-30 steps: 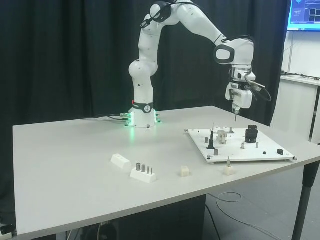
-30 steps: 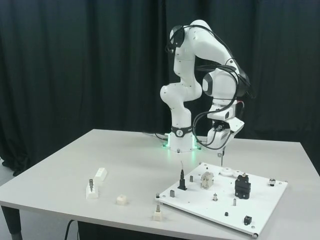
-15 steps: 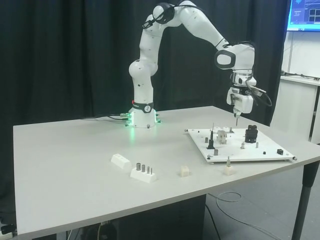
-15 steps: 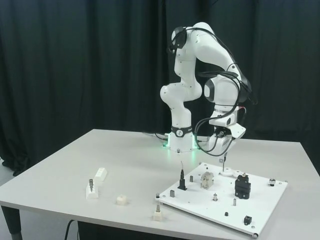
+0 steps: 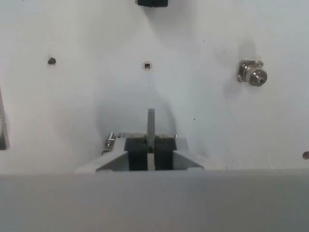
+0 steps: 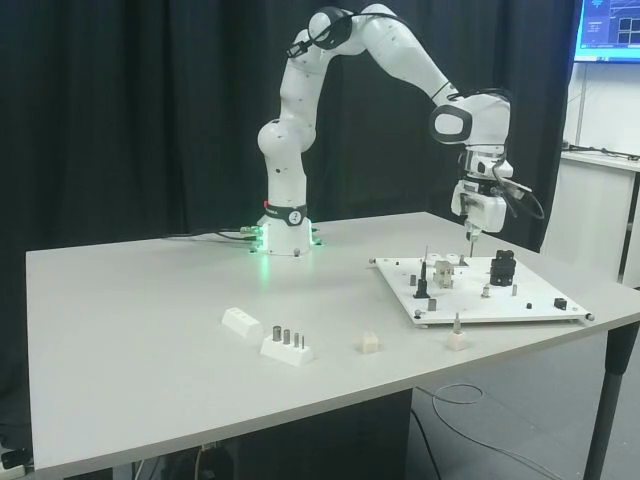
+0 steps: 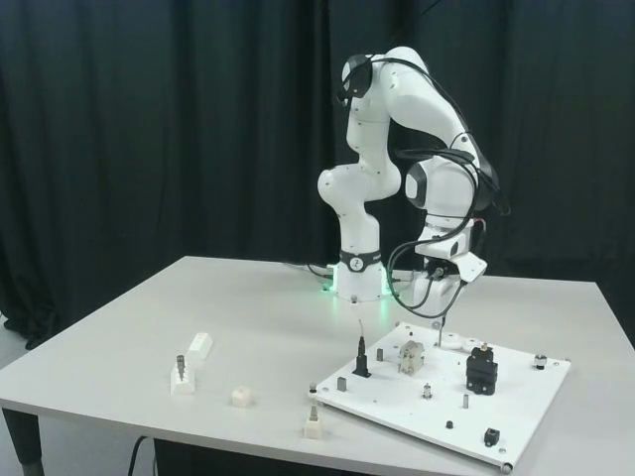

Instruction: Insert square peg 1.

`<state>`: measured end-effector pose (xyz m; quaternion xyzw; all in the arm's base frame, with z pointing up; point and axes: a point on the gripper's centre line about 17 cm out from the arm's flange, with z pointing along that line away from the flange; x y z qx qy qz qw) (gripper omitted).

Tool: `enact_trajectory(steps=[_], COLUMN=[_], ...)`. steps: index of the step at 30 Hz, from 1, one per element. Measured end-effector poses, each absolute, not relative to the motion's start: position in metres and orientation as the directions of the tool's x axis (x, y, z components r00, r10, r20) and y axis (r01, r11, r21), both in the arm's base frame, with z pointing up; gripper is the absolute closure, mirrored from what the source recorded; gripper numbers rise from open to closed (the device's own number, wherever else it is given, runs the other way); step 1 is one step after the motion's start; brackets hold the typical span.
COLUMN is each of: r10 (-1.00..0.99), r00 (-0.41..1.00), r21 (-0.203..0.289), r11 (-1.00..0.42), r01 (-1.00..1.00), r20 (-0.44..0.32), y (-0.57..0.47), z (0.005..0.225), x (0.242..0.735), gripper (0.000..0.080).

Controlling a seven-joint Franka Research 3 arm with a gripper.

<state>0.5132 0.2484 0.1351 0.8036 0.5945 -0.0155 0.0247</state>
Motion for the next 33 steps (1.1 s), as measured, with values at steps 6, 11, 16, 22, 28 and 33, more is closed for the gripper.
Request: enact_trajectory(steps=[6,11,16,22,28,33], r10=[0.953,0.952,0.952,0.952,0.951,0.950], r00=[0.297,0.300,0.300,0.301,0.304,0.306], r21=[0.028,0.035,0.040,0.039,0.044,0.042], r11=[-0.296,-0.298,-0.298,-0.299,-0.302,-0.304], r01=[0.955,0.954,0.954,0.953,0.952,0.952], r20=[-0.055,-0.054,-0.056,-0.060,-0.057,-0.056], y=[0.246,0.244,0.244,0.244,0.246,0.248], z=[0.128,0.122,0.114,0.104,0.095,0.087], x=[0.517,0.521,0.523,0.523,0.525,0.524], gripper=[0.0776,0.0776,0.0776,0.0776,0.0776,0.0776])
